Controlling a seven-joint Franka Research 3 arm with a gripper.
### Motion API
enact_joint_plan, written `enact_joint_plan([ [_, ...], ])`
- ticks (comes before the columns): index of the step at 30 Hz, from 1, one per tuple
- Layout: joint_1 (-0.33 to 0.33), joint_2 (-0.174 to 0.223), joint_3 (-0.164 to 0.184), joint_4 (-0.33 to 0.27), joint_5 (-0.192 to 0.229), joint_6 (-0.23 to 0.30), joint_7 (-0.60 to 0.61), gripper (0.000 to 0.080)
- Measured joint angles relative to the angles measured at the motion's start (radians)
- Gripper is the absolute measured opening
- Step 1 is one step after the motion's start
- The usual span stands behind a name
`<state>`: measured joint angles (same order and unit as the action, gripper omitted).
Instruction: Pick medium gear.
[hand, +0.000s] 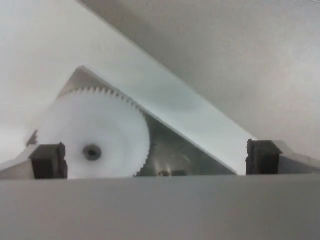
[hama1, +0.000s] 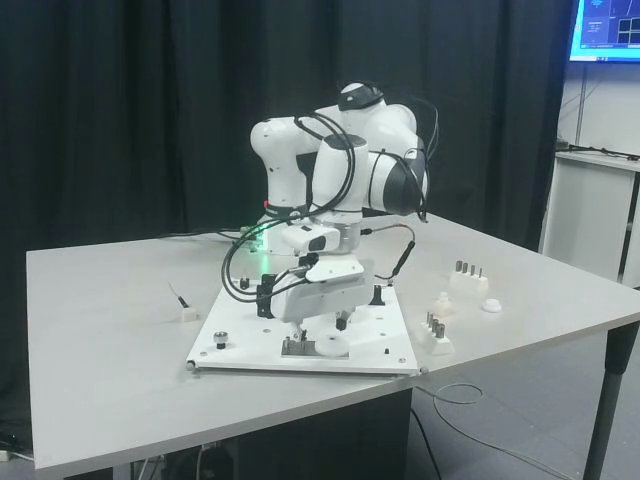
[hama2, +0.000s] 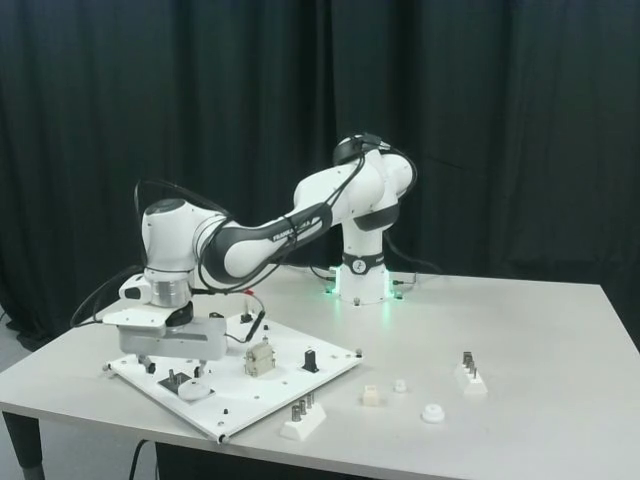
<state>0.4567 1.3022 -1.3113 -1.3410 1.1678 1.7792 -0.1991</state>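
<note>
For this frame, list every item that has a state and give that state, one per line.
gripper: open, fingers apart, low over the board, holding nothing.
medium gear: lying flat on the board, not gripped, one finger at its edge.
white board: flat on the grey table.
arm base light: lit green.

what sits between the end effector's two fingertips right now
In the wrist view, the white gear lies between the end effector fingertips, near one fingertip.

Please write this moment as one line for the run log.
phase: approach | gripper: open, above white board | medium gear: on board, beside one fingertip, not grasped | table: grey
</note>
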Motion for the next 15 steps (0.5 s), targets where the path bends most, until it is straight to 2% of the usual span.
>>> enact_joint_plan([
  [6, 0.001, -0.001, -0.024, 0.017, 0.000, -0.042, 0.007, 0.0800],
  [15, 0.002, -0.001, -0.034, 0.033, 0.000, -0.066, 0.023, 0.0800],
])
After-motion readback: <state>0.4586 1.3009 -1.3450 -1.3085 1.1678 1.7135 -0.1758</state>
